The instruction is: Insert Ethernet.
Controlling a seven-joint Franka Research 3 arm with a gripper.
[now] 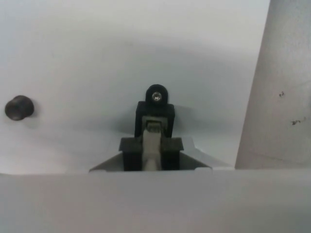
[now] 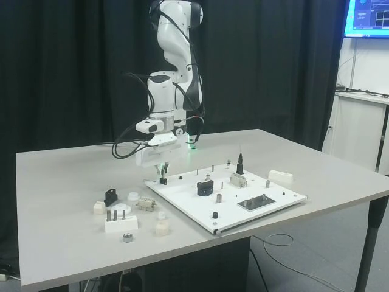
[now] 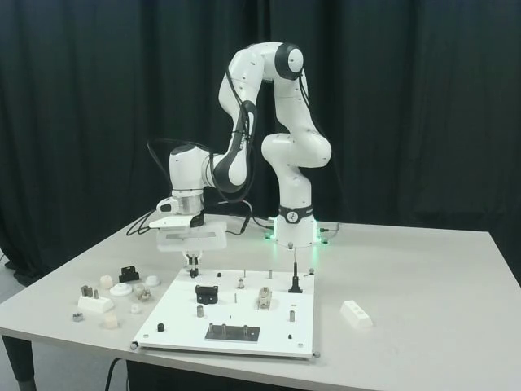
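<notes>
The end effector (image 1: 151, 148) is clamped on the plug (image 1: 152, 141), just above the black socket (image 1: 154, 114) (at the white board's (image 3: 269, 326) corner) — keep it square, then press straight down

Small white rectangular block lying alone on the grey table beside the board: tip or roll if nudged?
The small white rectangular block looks low and flat-sided, so it would probably slide, not roll or tip. It seems rigid and likely light. The grey table looks smooth, so little should resist it.
</notes>
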